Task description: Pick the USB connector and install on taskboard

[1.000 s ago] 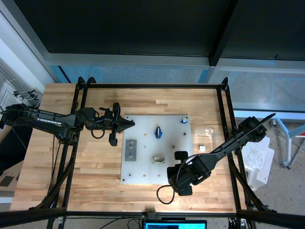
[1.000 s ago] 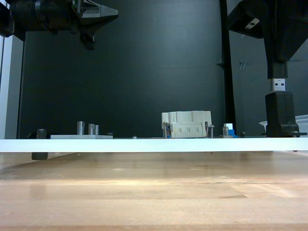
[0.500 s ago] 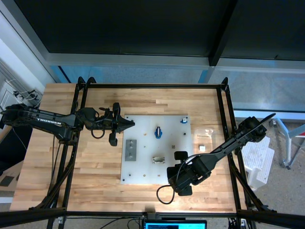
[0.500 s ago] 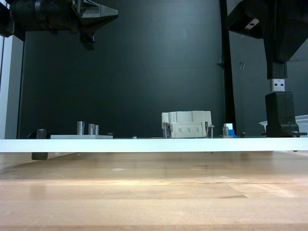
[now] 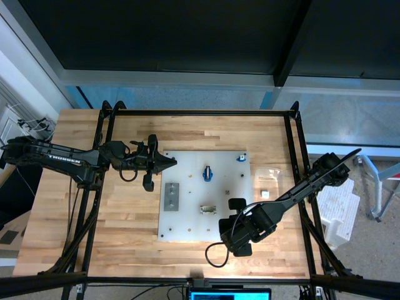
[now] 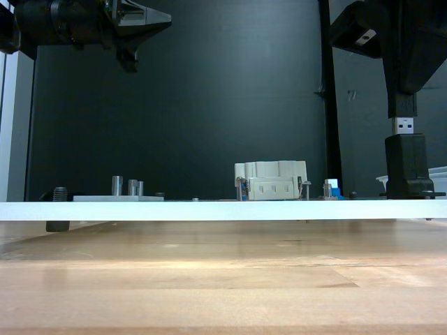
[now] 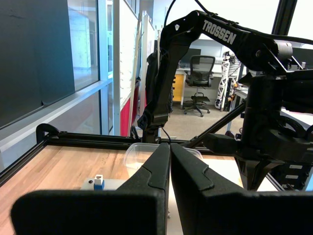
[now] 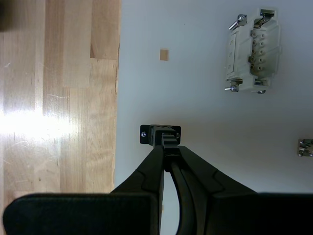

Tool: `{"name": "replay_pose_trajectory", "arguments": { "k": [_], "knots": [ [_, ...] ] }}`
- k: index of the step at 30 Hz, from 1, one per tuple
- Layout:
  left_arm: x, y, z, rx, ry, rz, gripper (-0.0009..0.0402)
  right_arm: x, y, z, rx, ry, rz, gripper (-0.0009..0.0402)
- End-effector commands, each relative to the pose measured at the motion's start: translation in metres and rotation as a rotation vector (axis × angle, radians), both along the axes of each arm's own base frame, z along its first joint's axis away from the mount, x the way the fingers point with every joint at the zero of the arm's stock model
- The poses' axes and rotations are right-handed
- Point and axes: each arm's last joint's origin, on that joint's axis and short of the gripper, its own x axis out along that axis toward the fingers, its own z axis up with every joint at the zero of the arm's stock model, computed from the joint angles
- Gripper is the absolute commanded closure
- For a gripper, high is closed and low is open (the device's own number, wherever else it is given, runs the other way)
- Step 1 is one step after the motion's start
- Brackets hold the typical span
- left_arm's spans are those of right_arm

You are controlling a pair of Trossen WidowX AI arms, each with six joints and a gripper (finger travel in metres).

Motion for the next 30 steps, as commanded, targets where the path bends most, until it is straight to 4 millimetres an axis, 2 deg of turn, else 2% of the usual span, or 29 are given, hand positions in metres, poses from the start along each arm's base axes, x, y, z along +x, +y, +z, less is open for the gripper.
{"name": "replay_pose_trajectory", "arguments": {
  "k": [1,8,16,30],
  "knots": [
    [0.0,0.0,0.0,0.0,0.0,0.0,0.0393,0.0,0.0,0.0,-0.002,0.003,0.0,0.0393],
    [0.0,0.0,0.0,0.0,0.0,0.0,0.0393,-0.001,-0.001,-0.005,-0.004,0.007,0.0,0.0393],
    [0.0,0.0,0.0,0.0,0.0,0.0,0.0393,-0.003,-0.001,-0.023,0.012,0.012,0.003,0.0393],
    [0.0,0.0,0.0,0.0,-0.001,0.0,0.0393,-0.004,-0.002,-0.021,0.013,0.01,0.004,0.0393]
  ]
}}
